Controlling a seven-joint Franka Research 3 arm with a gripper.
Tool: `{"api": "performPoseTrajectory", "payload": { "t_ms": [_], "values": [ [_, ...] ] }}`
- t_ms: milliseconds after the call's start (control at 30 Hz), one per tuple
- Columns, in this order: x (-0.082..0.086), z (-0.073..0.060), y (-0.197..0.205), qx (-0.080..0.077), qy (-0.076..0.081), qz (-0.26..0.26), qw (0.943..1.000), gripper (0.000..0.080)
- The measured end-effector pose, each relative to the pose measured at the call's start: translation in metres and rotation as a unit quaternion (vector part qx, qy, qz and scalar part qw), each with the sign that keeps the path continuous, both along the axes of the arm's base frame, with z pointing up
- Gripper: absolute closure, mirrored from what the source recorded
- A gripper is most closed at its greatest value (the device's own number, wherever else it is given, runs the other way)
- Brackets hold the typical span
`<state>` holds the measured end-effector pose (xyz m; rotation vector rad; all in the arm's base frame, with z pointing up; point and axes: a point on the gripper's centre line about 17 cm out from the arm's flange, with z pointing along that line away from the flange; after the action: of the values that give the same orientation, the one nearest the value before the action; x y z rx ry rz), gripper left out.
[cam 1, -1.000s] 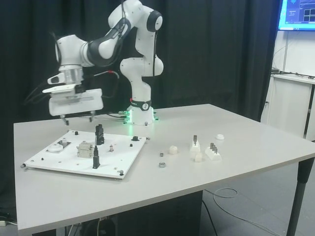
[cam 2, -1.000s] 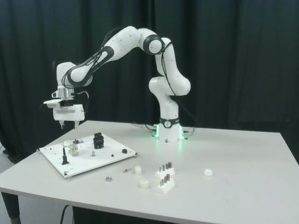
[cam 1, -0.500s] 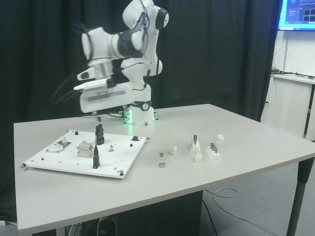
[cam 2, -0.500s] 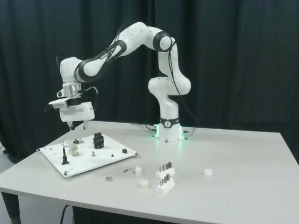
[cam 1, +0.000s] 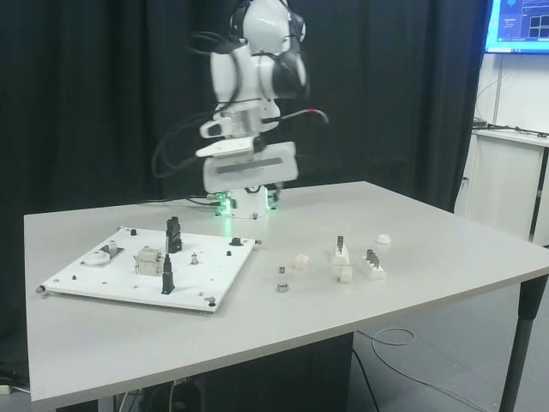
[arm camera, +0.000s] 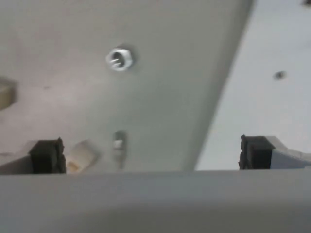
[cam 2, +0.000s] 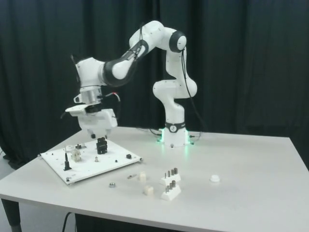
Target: Pick medium gear.
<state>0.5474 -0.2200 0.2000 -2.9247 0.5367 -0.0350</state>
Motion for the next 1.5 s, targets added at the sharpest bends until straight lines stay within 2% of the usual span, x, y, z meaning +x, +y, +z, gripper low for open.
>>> {"api": "performPoseTrajectory", "payload": {
  "t_ms": [333,667,933,1233,1500],
  "values": [
    [0.014,-0.013,0.092,0.002,0.035,-0.003,0.9994,0.0003],
    [0.012,-0.032,0.182,0.005,0.063,0.013,0.9979,0.0003],
    [0.007,-0.044,0.245,-0.001,0.073,0.033,0.9967,0.0003],
    [-0.011,-0.059,0.31,-0.015,0.09,0.059,0.994,0.0003],
    [-0.022,-0.073,0.358,-0.03,0.085,0.058,0.9943,0.0003]
  ]
}}
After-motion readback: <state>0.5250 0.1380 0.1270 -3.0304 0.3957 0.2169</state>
